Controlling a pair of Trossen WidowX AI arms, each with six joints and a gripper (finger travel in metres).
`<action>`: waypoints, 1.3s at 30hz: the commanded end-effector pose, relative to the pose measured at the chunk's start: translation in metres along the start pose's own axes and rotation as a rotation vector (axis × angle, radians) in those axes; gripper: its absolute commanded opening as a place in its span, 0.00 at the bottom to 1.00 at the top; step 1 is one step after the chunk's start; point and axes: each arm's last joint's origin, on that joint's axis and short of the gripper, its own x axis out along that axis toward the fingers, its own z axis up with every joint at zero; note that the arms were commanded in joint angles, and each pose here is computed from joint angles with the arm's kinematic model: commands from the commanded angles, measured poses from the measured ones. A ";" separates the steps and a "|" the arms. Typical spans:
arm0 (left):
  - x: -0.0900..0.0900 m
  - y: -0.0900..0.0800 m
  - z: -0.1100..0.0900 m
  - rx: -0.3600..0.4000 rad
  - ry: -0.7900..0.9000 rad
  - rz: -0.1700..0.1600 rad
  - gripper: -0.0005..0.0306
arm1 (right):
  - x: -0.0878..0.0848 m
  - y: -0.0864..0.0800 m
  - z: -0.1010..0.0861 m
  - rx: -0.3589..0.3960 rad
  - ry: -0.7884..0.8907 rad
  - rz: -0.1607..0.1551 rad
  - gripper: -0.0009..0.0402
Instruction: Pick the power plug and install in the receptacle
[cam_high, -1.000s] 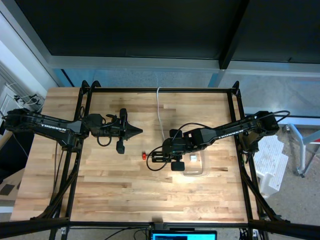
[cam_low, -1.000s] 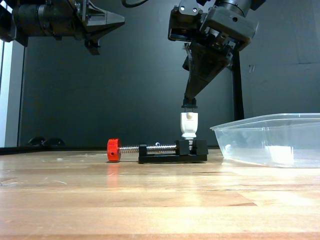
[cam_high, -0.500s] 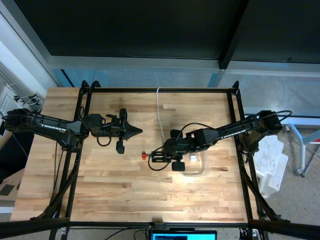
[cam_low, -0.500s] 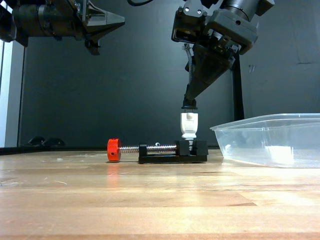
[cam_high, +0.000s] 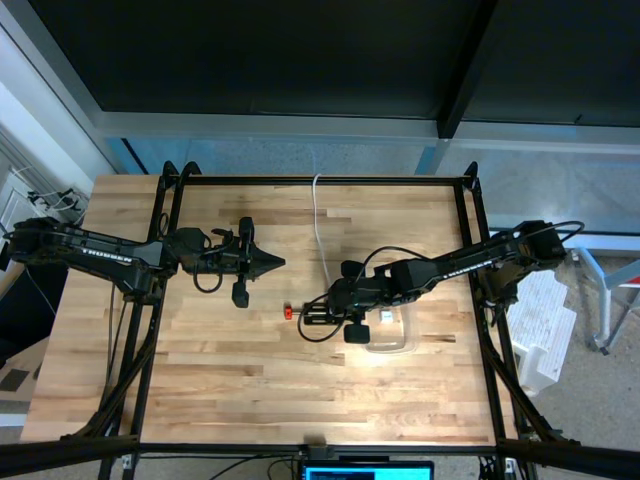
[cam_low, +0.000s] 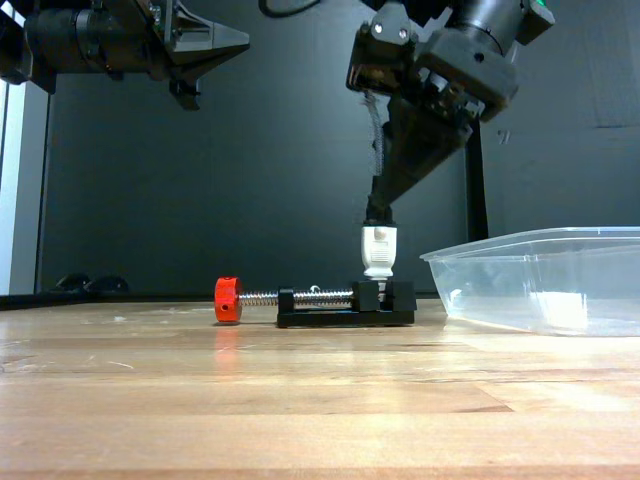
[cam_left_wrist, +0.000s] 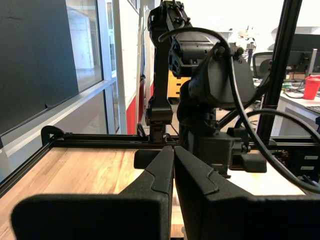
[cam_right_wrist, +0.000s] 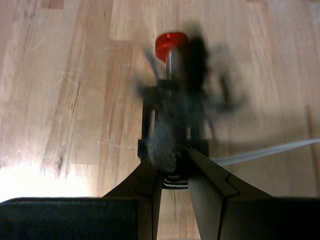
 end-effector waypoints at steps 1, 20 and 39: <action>0.000 0.000 0.000 0.000 0.000 0.000 0.02 | 0.003 -0.001 -0.003 -0.002 0.028 -0.005 0.02; 0.000 0.000 0.000 0.000 0.000 0.000 0.02 | -0.006 -0.002 0.008 0.012 -0.016 -0.002 0.11; 0.000 0.000 0.000 0.000 0.000 0.000 0.02 | -0.036 -0.006 0.014 0.019 -0.054 0.004 0.40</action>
